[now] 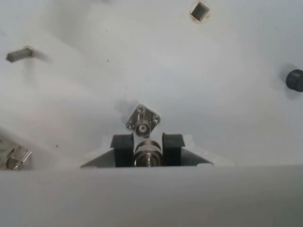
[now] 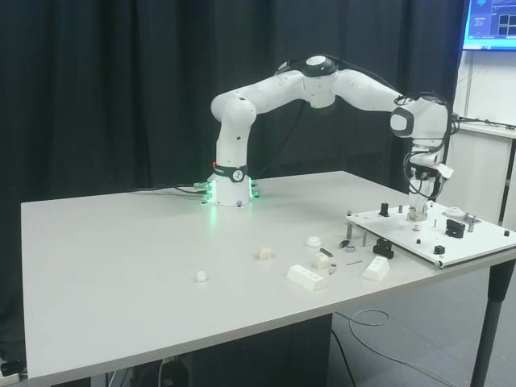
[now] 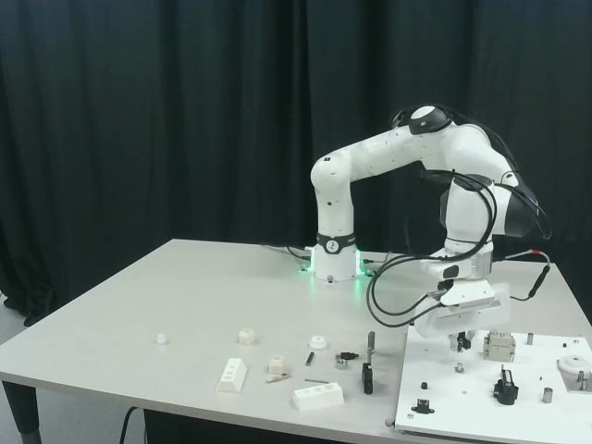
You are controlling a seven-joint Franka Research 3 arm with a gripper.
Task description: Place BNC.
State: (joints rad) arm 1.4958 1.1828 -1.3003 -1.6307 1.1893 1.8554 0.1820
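In the wrist view my gripper (image 1: 147, 143) is shut on a metal BNC plug (image 1: 148, 154), held between the two black fingers (image 1: 122, 147). Just beyond the plug's tip, a metal BNC socket with a square flange (image 1: 143, 122) is mounted on the white board (image 1: 199, 94). The plug hangs a little above the board, roughly in line with the socket and apart from it. In the room views the gripper (image 2: 418, 203) (image 3: 460, 340) points down over the white board (image 2: 476, 246) (image 3: 462, 402) at the table's right end.
On the board stand a black knob (image 1: 295, 80), a small grey peg (image 1: 20, 54), a square hole (image 1: 200, 12) and another metal connector (image 1: 18, 158). Loose white blocks (image 2: 306, 276) (image 3: 317, 396) and small black parts (image 2: 382, 247) lie on the grey table beside the board.
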